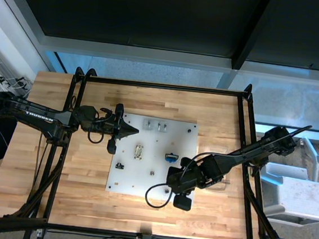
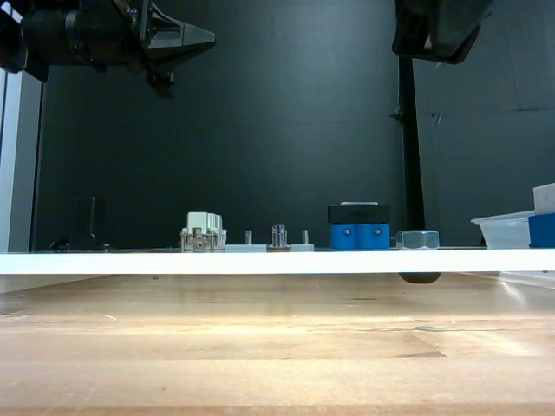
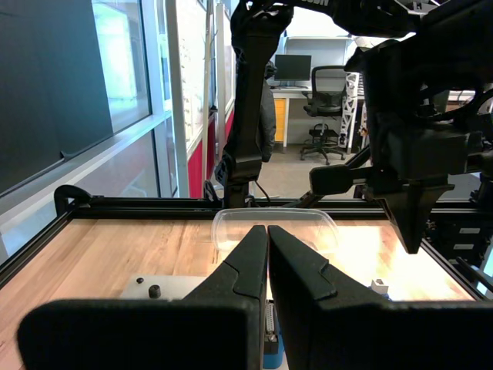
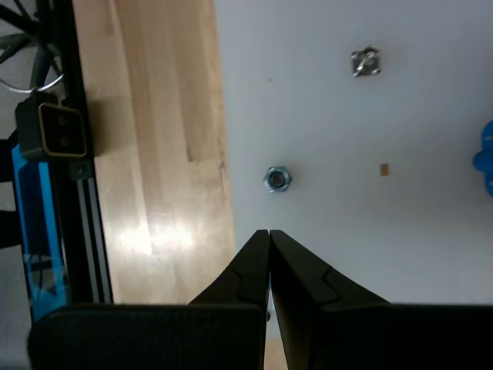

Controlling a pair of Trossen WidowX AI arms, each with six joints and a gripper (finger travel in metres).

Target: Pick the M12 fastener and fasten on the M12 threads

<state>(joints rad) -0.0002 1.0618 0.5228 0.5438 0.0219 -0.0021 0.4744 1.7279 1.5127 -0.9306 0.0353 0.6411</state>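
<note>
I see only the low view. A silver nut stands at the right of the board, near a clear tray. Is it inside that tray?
Observer: No. In the right wrist view the nut lies on the white board, not in the tray.
Operator: Does the right claw hold anything?
Observer: No. The right claw is shut and empty, above the board's near right part.
Operator: And the left claw?
Observer: The left claw is shut on nothing, over the board's left edge in the high view.
</note>
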